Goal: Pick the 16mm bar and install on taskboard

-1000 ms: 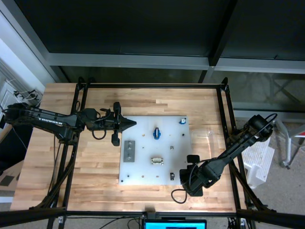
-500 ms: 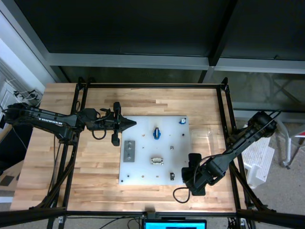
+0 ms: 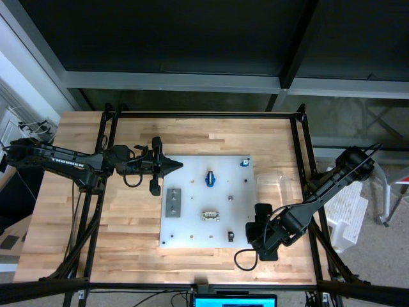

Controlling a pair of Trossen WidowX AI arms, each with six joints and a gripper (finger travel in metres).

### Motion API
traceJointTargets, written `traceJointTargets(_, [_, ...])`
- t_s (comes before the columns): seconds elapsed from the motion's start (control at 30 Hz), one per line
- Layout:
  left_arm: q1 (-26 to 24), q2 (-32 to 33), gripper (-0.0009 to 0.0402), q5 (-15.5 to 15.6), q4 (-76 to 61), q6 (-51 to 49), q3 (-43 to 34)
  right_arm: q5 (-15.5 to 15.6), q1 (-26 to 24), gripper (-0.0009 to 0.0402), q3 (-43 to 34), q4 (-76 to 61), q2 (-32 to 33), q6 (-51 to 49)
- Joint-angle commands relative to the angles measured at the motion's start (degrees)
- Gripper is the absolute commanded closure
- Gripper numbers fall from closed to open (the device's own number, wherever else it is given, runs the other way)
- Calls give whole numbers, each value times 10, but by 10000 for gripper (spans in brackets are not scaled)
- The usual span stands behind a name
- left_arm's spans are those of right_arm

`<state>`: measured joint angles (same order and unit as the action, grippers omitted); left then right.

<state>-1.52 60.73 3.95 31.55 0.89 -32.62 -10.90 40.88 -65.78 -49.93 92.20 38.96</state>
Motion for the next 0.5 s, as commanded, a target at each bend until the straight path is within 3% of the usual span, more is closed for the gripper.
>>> traceJointTargets(0.03, [0,0,393,0,0,0,0,0,0,185,0,1,0,0])
traceJointTargets(0.5, [0,0,393,0,0,0,0,-2,-9,185,0,8,-15,-4])
